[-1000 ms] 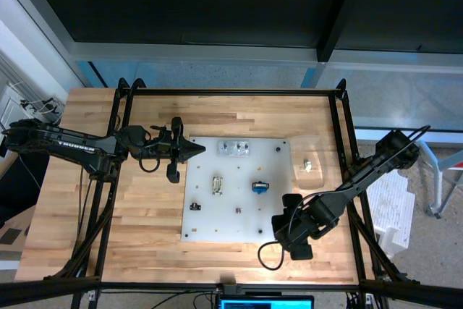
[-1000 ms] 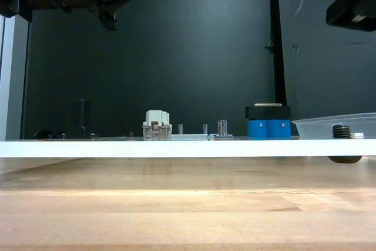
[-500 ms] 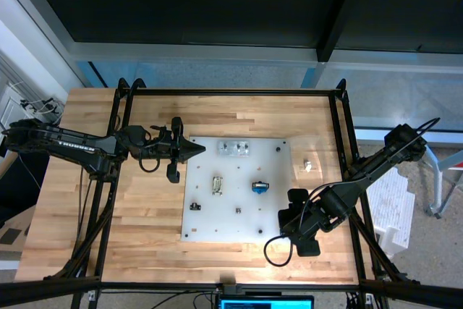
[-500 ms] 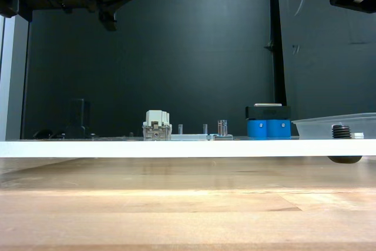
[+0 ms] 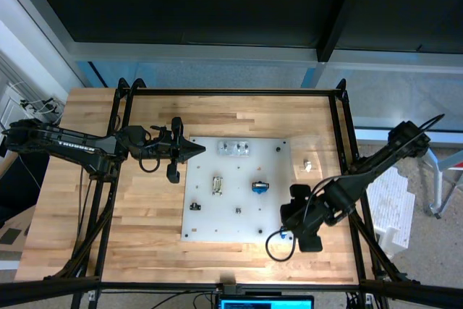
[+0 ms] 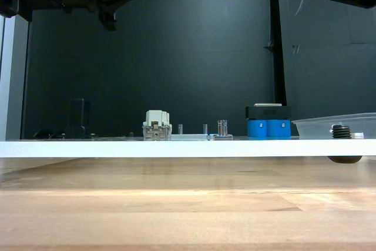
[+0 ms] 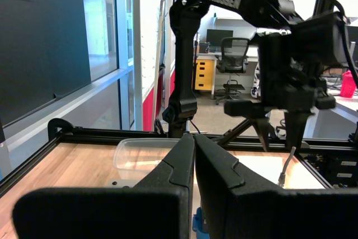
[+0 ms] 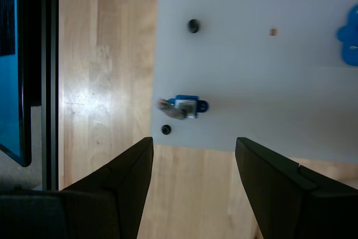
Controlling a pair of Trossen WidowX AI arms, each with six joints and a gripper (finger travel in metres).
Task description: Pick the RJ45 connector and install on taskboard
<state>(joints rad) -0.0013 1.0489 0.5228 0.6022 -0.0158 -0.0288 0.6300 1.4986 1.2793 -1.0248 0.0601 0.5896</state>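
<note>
- Right gripper (image 8: 193,145) hovers, fingers spread wide and empty, above the white board's (image 8: 268,76) near right corner.
- Connector (image 8: 168,107) sits in the blue jack (image 8: 187,106), just inside the board's edge.
- Left gripper (image 5: 200,149), fingers together, hangs over the board's far left edge.

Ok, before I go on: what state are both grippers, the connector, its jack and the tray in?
Right gripper: jaws open, empty, above the white board's near right corner.
Left gripper: jaws shut, empty, raised by the board's far left edge.
Small blue jack: apparently occupied.
Small clear plug with grey boot: at that jack, apparently plugged in.
Clear plastic tray: holds a white block only.
</note>
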